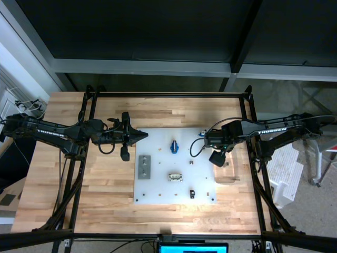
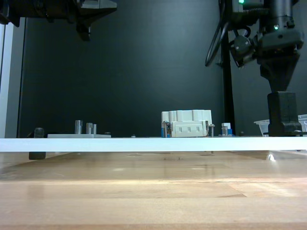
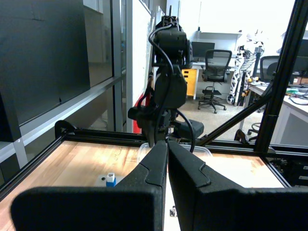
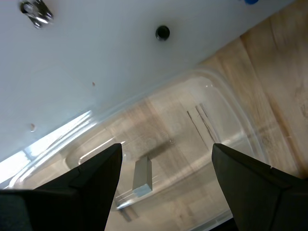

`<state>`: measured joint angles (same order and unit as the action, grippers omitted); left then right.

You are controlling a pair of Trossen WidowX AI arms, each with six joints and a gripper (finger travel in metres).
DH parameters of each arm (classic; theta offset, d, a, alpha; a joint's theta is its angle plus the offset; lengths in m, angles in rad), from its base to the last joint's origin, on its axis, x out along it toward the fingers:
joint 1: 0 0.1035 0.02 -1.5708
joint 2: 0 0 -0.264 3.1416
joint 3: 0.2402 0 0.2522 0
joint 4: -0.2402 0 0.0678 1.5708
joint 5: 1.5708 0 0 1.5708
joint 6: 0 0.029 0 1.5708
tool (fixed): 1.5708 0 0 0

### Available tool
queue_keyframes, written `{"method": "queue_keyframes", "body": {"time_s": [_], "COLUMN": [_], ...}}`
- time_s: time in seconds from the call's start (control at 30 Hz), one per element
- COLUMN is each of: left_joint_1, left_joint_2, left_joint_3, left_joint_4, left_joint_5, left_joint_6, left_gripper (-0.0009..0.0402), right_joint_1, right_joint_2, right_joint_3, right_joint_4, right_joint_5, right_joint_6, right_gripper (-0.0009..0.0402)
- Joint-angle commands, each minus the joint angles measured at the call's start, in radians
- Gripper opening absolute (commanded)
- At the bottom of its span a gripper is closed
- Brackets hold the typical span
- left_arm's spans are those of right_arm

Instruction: Pick the 16mm bar and install on taskboard

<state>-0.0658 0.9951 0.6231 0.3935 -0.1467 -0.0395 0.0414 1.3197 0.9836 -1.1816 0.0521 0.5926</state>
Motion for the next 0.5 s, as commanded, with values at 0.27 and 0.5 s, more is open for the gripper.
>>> {"method": "queue_keyframes", "body": {"time_s": [0.27,0.5], "left_joint_1": [0.0,0.0], "left_joint_2": [0.0,0.0], "left_joint_3": [0.0,0.0], "left_joint_4": [0.0,0.0], "left_joint_5": [0.0,0.0], "left_joint_6": [0.0,0.0], "left_gripper": [0.0001,0.0001], "right_joint_1": [0.005,0.007], "right_joint_2": [0.0,0.0], "right_joint_3": [-0.093,-0.127], "right_joint_4": [0.075,0.141], "right_joint_5": [-0.001,0.0], "right_joint_6": [0.006,0.006], "right_gripper": [0.0261,0.0261]}}
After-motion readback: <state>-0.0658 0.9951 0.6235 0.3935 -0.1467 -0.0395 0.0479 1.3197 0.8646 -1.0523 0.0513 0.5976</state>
